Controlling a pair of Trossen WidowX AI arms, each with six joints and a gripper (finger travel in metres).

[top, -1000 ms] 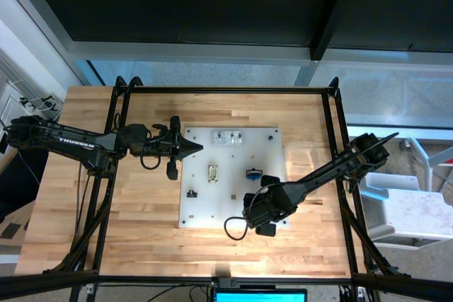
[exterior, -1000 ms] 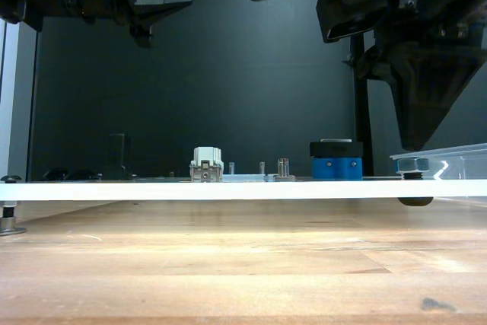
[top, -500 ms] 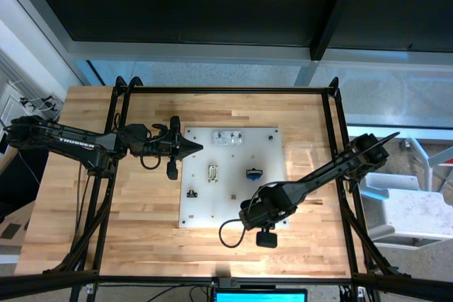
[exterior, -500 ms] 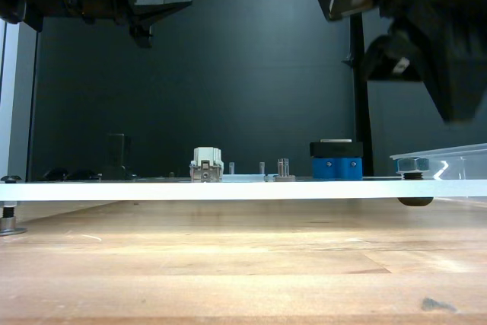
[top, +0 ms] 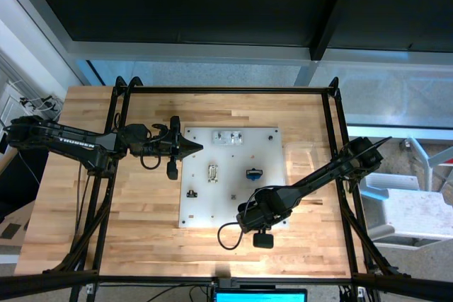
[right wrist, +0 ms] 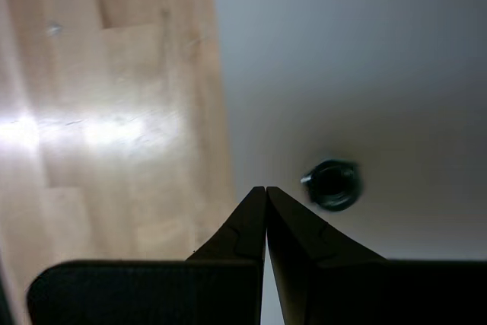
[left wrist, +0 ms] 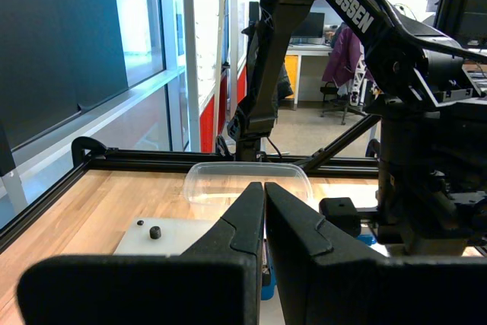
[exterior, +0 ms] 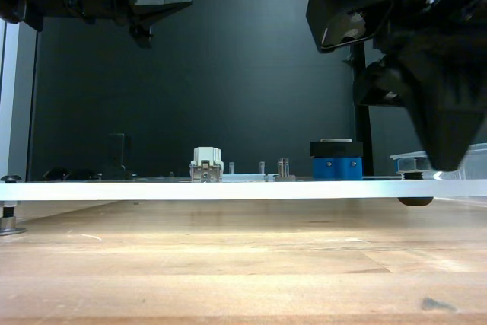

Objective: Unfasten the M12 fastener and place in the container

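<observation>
- High view: the left gripper (top: 192, 148) hangs at the left edge of the white board (top: 212, 203), well apart from the work. The right gripper (top: 253, 220) is over the board's near right part, close to its near edge. That arm hides the M12 fastener here. The container (top: 303, 155) lies on the table (top: 141, 231) just right of the board, and nothing shows inside it.
- Low view: the M12 fastener (exterior: 412, 164) sits on top of its stud (exterior: 415, 176). The right gripper's tip (exterior: 449, 164) is low and just beside it on the right, not around it.
- Left wrist view: the left gripper's fingers (left wrist: 247, 222) are pressed together on nothing, with the container (left wrist: 247, 180) ahead of them.
- Right wrist view: the right gripper's fingers (right wrist: 255, 215) are clenched and empty. The fastener (right wrist: 332, 184) is just beside their tips on the board, and the board's edge and bare wood are close on the other side.
- Progress, as I judge it: the nut has not been delivered, so loosening, lifting and carrying all remain.
- Room: the table between board and container looks open. The blue connector (top: 253, 173) stands left of that path.
</observation>
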